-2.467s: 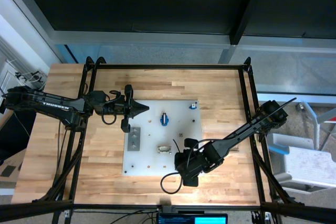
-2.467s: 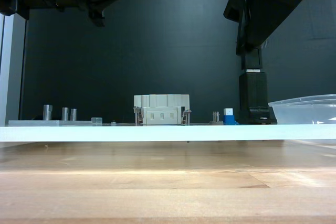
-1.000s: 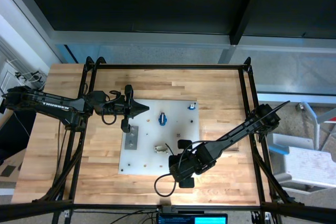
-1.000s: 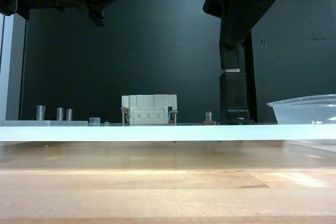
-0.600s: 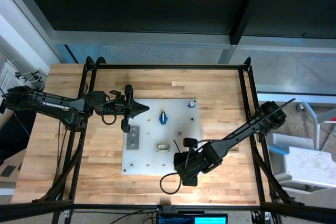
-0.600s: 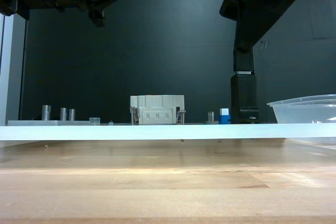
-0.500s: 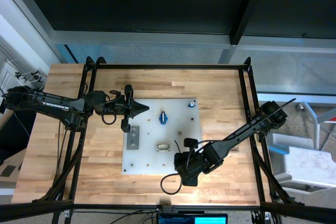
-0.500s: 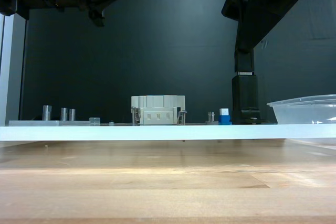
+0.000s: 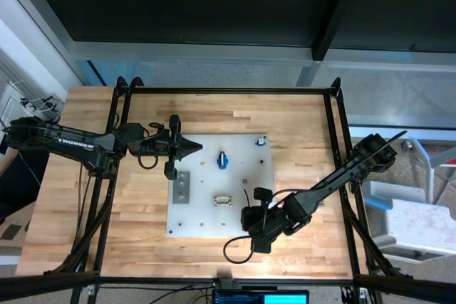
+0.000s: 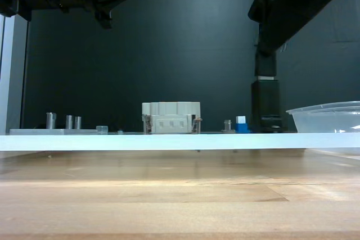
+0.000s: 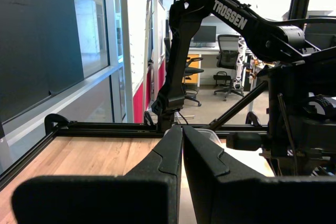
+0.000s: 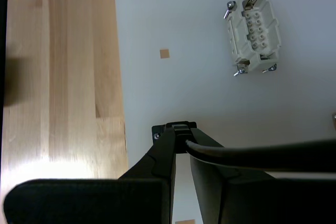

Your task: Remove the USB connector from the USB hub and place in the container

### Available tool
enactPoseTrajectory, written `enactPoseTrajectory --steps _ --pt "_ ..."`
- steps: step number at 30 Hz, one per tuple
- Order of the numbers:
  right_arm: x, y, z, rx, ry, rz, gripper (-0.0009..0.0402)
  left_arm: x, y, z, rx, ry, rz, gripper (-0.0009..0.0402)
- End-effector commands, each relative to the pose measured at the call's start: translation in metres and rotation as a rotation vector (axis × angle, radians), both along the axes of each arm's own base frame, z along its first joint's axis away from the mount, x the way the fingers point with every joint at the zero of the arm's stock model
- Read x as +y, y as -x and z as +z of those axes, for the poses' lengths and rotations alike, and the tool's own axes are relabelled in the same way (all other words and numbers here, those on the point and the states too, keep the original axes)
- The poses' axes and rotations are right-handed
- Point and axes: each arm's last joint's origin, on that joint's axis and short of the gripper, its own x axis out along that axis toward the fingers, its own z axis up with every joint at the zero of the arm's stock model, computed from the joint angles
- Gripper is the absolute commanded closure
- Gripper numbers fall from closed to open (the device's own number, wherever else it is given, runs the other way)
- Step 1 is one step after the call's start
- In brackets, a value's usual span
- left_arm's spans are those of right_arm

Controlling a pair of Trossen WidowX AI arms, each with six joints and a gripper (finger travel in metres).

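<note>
Black connector (image 12: pixel 181 127) is clamped by the right gripper (image 12: pixel 181 134) at the board's (image 9: pixel 206 218) near-right corner; the left gripper (image 9: pixel 197 147), closed and empty, is held above its far-left corner.

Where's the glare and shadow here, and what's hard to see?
Right wrist view: bright glare on the wooden table beside the white board; the right gripper, shut on the USB connector, casts a shadow on it. Low view: both arms are dark silhouettes, the near wood blurred. Left wrist view: the left gripper, shut and raised by the board's far left corner, looks dark against bright windows.
</note>
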Motion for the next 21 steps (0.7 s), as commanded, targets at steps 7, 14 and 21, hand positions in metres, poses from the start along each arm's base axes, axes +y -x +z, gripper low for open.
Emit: enactPoseTrajectory --steps 7,14,21 --pt "0.001 -0.008 0.012 0.051 0.013 0.066 0.0393 0.000 0.000 0.000 0.000 0.000 0.000 0.0392" --pt "0.003 -0.022 0.010 0.091 0.016 0.099 0.0393 0.000 0.000 0.000 0.000 0.000 0.000 0.0392" --pt "0.005 -0.029 0.012 0.121 0.040 0.116 0.0393 0.000 0.000 0.000 0.000 0.000 0.000 0.0392"
